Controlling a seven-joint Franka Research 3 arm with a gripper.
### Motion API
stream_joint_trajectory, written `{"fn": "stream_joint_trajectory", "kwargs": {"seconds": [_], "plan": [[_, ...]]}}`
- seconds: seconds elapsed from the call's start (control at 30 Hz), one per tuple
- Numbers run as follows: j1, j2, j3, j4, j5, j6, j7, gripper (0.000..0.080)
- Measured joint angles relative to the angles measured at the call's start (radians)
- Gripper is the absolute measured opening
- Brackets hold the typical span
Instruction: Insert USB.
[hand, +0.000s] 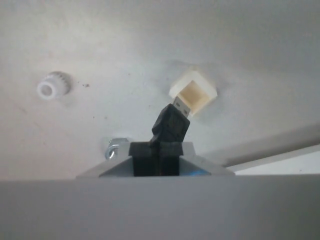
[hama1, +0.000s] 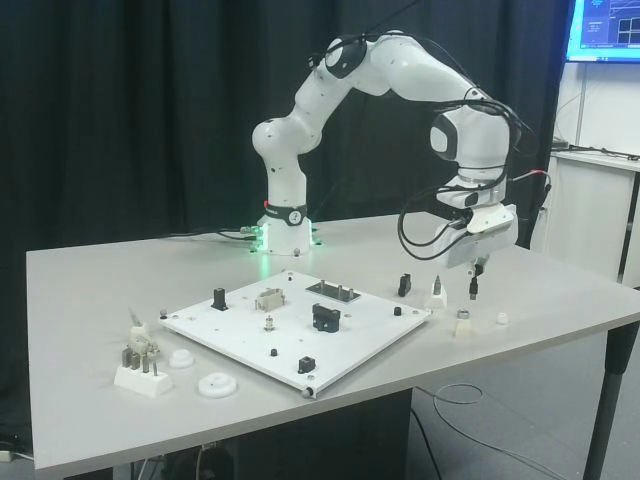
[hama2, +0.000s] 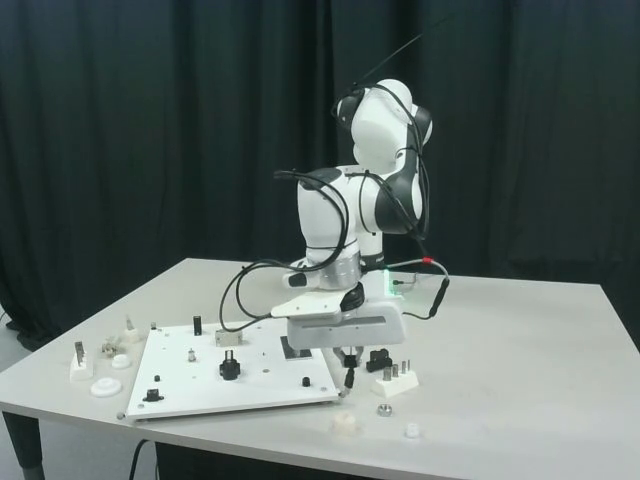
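Observation:
My gripper (hand: 156, 150) is shut on a black USB plug (hand: 171, 124), which hangs tilted with its metal tip pointing down toward a white square holder (hand: 193, 91) with a hollow middle. The plug's tip is just above the holder's near edge and clear of it. In the first room view my gripper (hama1: 473, 272) hovers off the right edge of the white board (hama1: 300, 320), above the holder (hama1: 462, 322). In the second room view the plug (hama2: 349, 378) hangs over the holder (hama2: 343, 424) by the table's front edge.
Several small fixtures stand on the white board (hama2: 230, 380). A white block with pegs (hama2: 395, 380) sits beside my gripper. A small white gear (hand: 52, 86) and a metal nut (hama2: 383, 408) lie near the holder. More white parts (hama1: 140, 370) lie left of the board.

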Motion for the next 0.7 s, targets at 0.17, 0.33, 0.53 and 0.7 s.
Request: {"fn": "stream_joint_trajectory", "kwargs": {"seconds": [0.17,0.33,0.53,0.7], "plan": [[0.0,0.0,0.0,0.002,-0.014,-0.002,0.004,0.0028],[-0.002,0.0,-0.002,0.005,-0.038,-0.014,0.004,0.0028],[-0.013,0.0,-0.002,0.018,-0.087,-0.052,0.002,0.0028],[-0.029,-0.007,-0.002,0.028,-0.135,-0.103,-0.006,0.0028]]}}
